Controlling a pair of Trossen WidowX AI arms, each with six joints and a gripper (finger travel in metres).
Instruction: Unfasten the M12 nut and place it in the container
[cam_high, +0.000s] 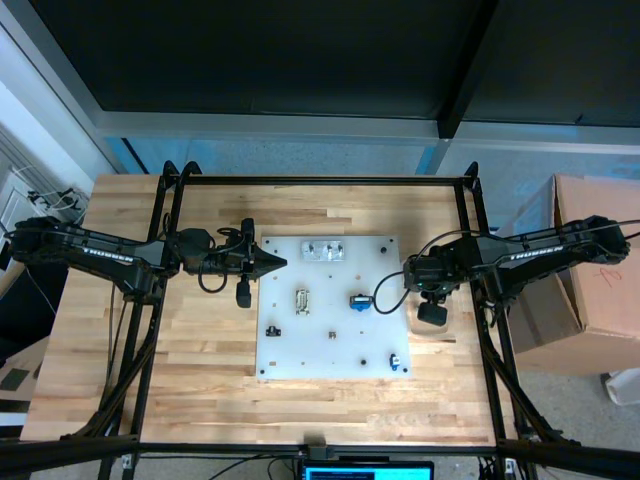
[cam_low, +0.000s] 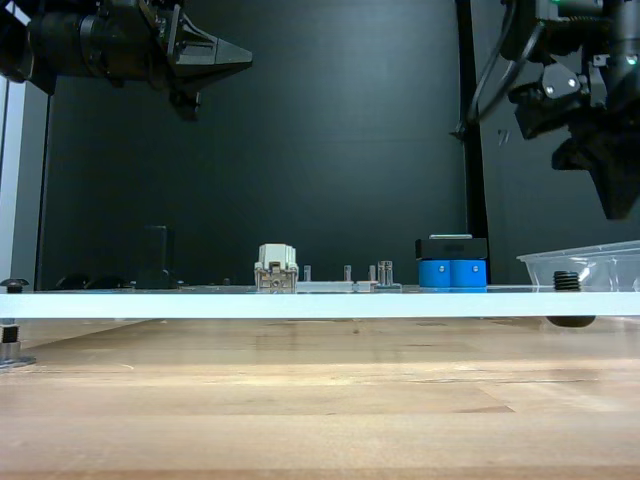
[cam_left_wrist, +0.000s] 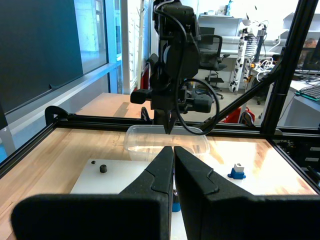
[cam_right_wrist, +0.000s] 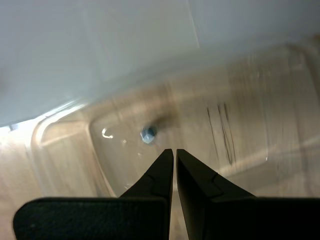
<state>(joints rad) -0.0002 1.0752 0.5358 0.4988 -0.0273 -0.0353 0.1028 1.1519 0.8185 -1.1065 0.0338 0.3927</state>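
Right gripper (cam_right_wrist: 174, 150): fingers closed together, nothing between them. It hangs above the clear plastic container (cam_right_wrist: 260, 110), pointing down into it, off the right edge of the white board (cam_high: 300, 350).

Small silver nut (cam_right_wrist: 148, 134): lies free on the container floor, just ahead of the fingertips and apart from them. It is clear of its seat.

Short black ribbed stud (cam_low: 567, 281): the low view shows its ribs bare, with no nut on top.

Left gripper (cam_left_wrist: 173, 148): fingers closed together and empty. It is held high over the left edge of the board, pointing across toward the right arm.

Step in hand: judged from this layout, unfastening is complete and the nut is deposited, so the task appears to be at its end.

Next move: no further grasp is called for. The right arm should rise straight up, keeping the fingers clear of the container wall so the container does not shift on the wooden table (cam_high: 200, 400)
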